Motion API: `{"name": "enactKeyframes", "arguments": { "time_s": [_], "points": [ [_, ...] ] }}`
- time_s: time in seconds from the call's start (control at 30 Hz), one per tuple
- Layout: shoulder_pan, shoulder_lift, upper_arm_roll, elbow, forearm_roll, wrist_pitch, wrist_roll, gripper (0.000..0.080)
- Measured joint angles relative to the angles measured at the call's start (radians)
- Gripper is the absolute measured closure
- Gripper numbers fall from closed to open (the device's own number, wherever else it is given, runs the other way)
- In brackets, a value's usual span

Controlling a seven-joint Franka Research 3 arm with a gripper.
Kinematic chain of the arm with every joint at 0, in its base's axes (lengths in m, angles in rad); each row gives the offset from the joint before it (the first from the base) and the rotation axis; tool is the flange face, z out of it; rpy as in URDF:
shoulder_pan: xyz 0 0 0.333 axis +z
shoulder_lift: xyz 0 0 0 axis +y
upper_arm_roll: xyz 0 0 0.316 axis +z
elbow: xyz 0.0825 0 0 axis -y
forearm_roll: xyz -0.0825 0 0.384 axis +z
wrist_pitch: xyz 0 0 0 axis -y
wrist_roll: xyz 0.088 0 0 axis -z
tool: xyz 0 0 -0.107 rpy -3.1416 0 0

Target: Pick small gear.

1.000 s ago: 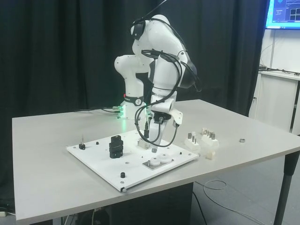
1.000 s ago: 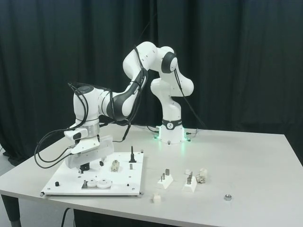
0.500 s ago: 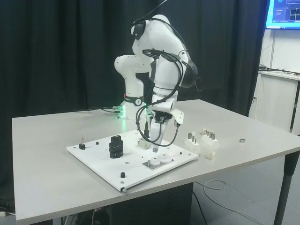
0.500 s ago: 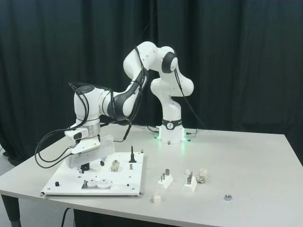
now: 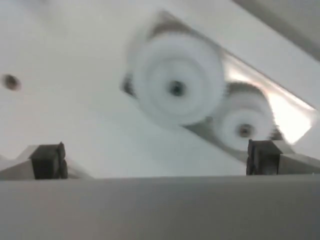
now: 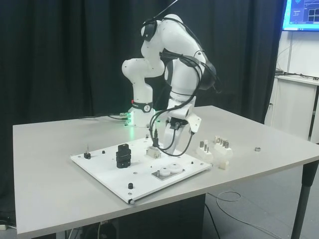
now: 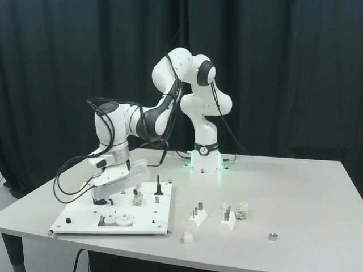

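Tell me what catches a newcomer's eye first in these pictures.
The white arm arches over the grey table, its gripper open above the white board. On the board's near edge, two white gears mesh side by side: a large gear and the small gear. Green light glows at the arm's base.

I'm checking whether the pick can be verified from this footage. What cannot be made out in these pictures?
- Wrist view: small gear and large gear are motion-blurred, so teeth are unreadable.
- Wrist view: the gripper body cuts off the lower picture.
- Room views: whether the gears mesh is too small to tell.
- Second room view: parts on the white blocks are too small to identify.
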Motion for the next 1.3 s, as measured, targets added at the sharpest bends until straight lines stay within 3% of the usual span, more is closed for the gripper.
{"name": "enactKeyframes", "arguments": {
  "time_s": [0.3, 0.63, 0.93, 1.3],
  "points": [
    [0.062, -0.037, 0.004, -0.039, -0.015, -0.099, 0.109, 0.0003],
    [0.123, -0.122, 0.049, -0.161, -0.064, -0.117, 0.241, 0.0003],
    [0.133, -0.207, 0.139, -0.289, -0.113, -0.086, 0.412, 0.0003],
    [0.154, -0.285, 0.221, -0.448, -0.139, 0.020, 0.628, 0.0003]
  ]
}}
